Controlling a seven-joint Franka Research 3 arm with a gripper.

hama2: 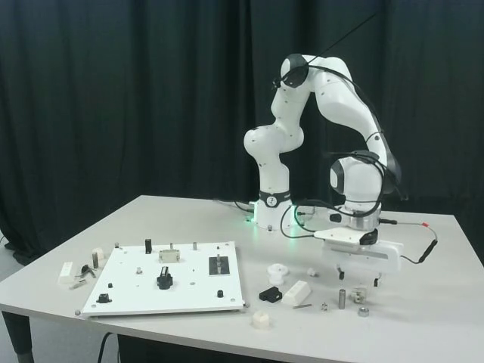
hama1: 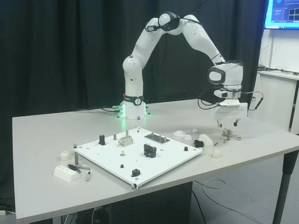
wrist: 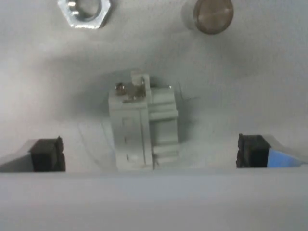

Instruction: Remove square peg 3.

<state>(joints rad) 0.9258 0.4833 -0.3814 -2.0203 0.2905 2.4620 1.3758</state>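
Hand is hanging just above the bench, fingers spread wide and holding nothing — black pads well apart on either side of a small grey connector-like block. In the wrist view this block, the squarish piece nearest the hand and likely square peg 3, is lying flat on the bench surface directly between the fingertips, touching neither. Beyond it a metal hex nut and a short round metal peg are sitting on the bench, apart from each other.

Room views are showing the hand hovering over a scatter of small parts — an upright metal pin, a nut — well clear of the white assembly board. White loose pieces are lying between board and hand. The white arm is arching over from its base, where green lights are glowing.
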